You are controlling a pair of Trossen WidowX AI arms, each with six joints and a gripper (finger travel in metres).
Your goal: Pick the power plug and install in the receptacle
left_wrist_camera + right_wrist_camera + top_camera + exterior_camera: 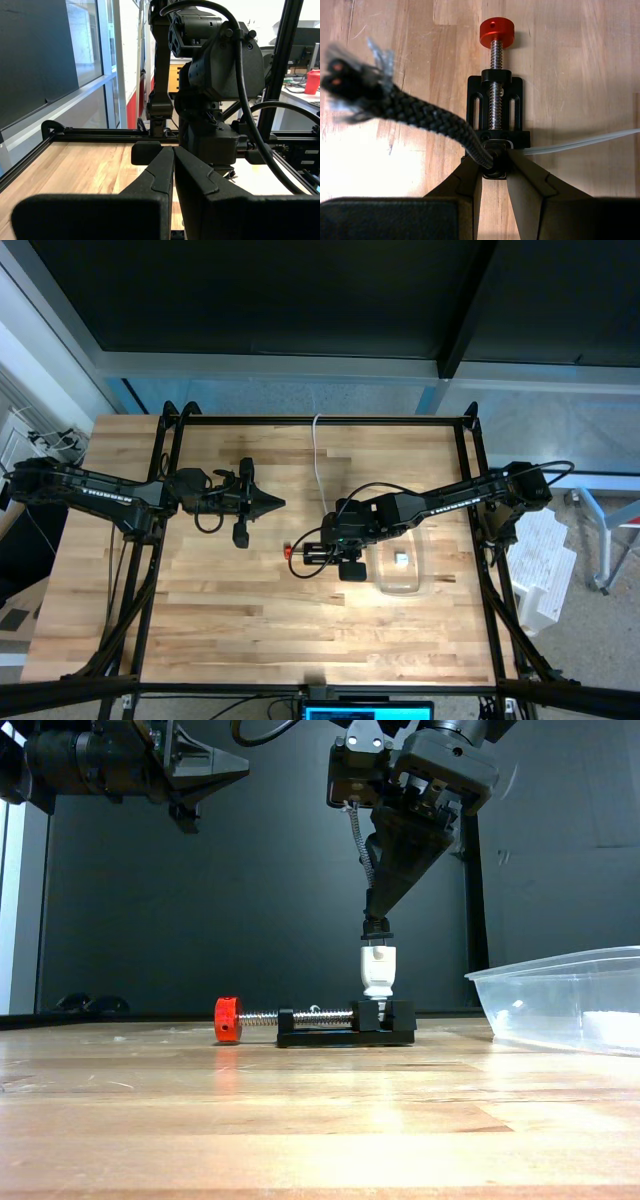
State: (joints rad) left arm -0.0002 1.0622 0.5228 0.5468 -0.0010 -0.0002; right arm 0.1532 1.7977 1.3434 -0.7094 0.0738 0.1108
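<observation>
Right gripper (377,920): pinching the power plug (376,932), which sits on top of the upright receptacle (377,970) in the clamp (345,1023) (seating depth I cannot judge). I'd press straight down, plug held square, no side load. Left gripper (268,504): fingers pressed together, parked well apart.

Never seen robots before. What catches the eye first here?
The right gripper points straight down at mid-table, jaws shut on the black power plug atop the white receptacle. That stands in a black clamp with a red knob. The left gripper hangs parked, high at the left.
</observation>
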